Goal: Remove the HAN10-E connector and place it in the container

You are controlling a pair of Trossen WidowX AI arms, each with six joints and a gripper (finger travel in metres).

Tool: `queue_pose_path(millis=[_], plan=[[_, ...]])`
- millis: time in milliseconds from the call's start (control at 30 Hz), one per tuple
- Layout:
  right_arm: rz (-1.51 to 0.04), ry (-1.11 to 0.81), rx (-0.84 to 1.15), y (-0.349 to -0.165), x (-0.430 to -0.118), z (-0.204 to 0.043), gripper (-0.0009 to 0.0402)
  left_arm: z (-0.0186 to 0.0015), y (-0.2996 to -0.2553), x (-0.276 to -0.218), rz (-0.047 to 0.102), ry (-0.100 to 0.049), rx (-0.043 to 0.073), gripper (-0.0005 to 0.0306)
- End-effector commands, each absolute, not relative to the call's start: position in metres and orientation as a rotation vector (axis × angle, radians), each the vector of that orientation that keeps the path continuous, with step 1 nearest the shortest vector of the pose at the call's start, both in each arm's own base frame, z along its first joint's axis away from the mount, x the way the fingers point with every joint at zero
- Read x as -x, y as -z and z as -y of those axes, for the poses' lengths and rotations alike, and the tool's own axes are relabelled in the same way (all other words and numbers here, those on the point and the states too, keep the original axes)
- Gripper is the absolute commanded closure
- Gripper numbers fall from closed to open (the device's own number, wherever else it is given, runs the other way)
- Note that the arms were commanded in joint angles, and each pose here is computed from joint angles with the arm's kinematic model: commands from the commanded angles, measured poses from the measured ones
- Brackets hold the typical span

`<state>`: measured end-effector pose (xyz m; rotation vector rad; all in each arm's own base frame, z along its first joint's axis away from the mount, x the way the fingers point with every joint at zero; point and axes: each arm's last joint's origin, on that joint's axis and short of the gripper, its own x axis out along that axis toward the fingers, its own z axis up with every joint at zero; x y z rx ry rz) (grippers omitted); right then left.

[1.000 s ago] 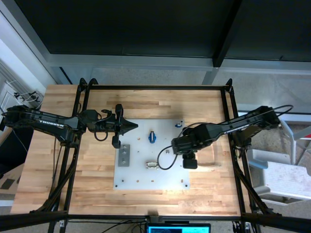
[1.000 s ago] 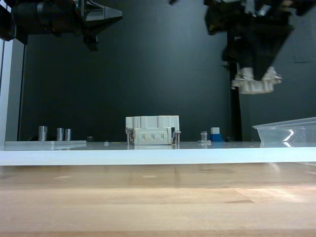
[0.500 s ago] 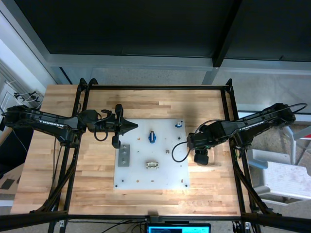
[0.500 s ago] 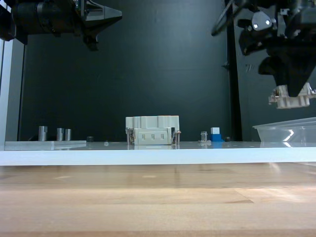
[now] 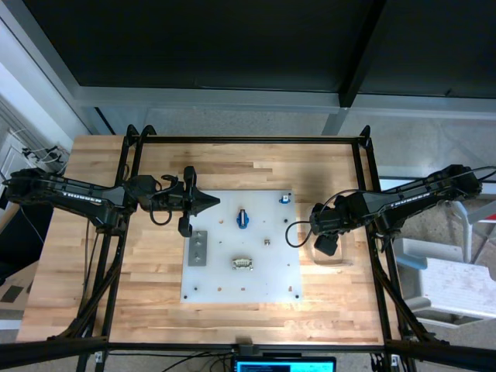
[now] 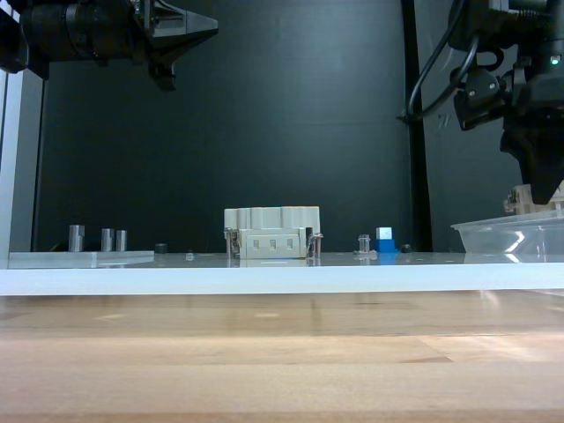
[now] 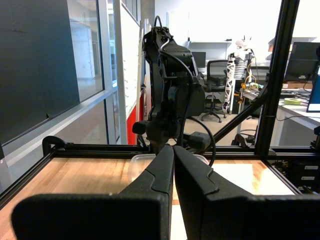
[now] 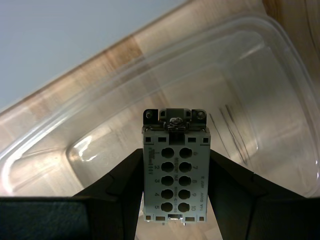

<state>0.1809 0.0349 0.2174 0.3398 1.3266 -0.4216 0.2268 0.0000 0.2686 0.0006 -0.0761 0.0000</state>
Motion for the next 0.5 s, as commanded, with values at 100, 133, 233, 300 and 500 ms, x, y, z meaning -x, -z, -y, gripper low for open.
queue_pose_path(millis=[100, 133, 233, 300, 500], plan=[[-1.312, 0.438, -0.367, -0.208, -0.181, -0.034, 0.0393, 0.0000, -0.2686, -0.2268, 0.076, 0.000, -0.001, 0.0300], [-1.309, 0.439, -0.371, -0.206, -0.180, -0.034, 0.0393, 0.0000, -0.2686, -0.2268, 0.076, 0.000, -0.001, 0.0300], [-1.308, 0.449, -0.382, -0.200, -0.179, -0.034, 0.0393, 0.0000, -0.2686, -0.2268, 0.076, 0.000, -0.001, 0.0300], [-1.313, 0.457, -0.386, -0.195, -0.178, -0.033, 0.0393, 0.0000, -0.2686, -0.2268, 0.076, 0.000, -0.001, 0.0300], [-1.298, 0.469, -0.412, -0.185, -0.176, -0.033, 0.0393, 0.0000, -0.2686, -0.2268, 0.076, 0.000, -0.001, 0.0300]])
